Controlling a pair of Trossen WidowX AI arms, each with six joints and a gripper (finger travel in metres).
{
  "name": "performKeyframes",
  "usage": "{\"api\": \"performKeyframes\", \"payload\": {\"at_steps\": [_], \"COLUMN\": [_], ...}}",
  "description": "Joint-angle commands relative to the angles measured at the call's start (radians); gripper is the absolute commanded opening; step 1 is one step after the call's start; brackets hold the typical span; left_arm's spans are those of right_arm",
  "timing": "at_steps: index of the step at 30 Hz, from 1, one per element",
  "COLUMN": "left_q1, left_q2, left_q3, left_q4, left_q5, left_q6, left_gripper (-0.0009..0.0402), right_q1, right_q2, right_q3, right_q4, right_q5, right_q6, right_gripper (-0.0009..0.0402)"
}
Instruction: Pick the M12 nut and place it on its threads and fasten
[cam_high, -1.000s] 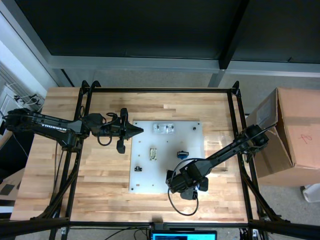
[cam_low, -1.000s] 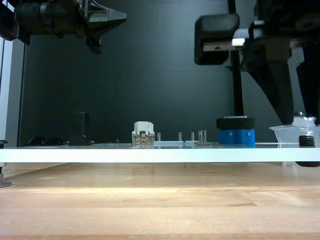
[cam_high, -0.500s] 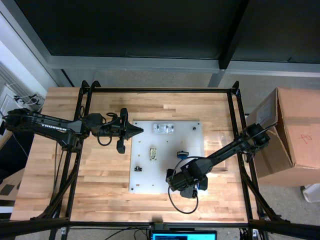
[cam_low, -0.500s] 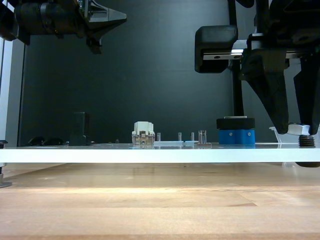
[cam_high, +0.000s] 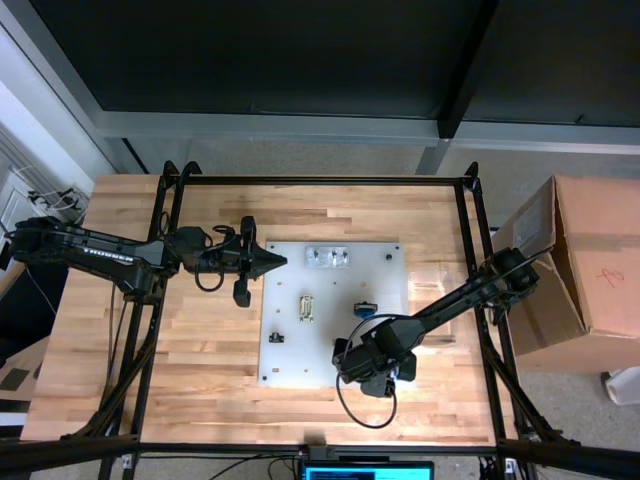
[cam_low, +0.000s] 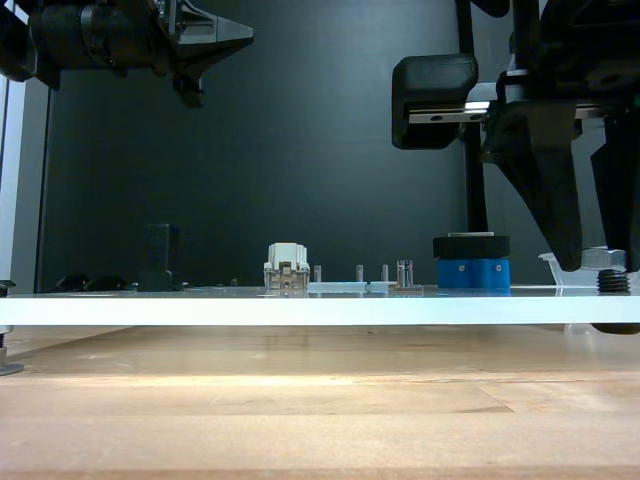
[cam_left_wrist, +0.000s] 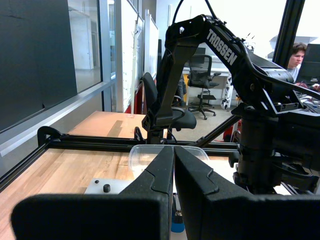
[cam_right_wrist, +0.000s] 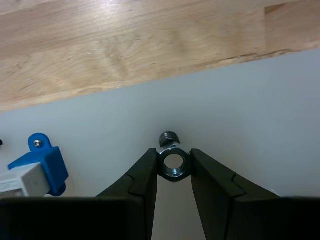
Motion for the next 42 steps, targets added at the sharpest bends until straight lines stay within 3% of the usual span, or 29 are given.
{"api": "performKeyframes", "payload": {"at_steps": [1,42], "left_q1": [0.000,0.000], "left_q2": [0.000,0.000], "left_q3": [0.000,0.000], "left_q4": [0.000,0.000], "left_q5": [0.000,0.000], "left_q6": [0.000,0.000], "left_gripper": [0.0000,0.0000], "right_q1": [0.005,0.005], "right_q2": [-0.006,0.020], "right_q3": [0.006,-0.016], "right_q4": [0.005,0.043], "right_q5": [0.001,0.000], "right_q6": [0.001,0.038], "right_gripper": [0.0000,0.0000]}}
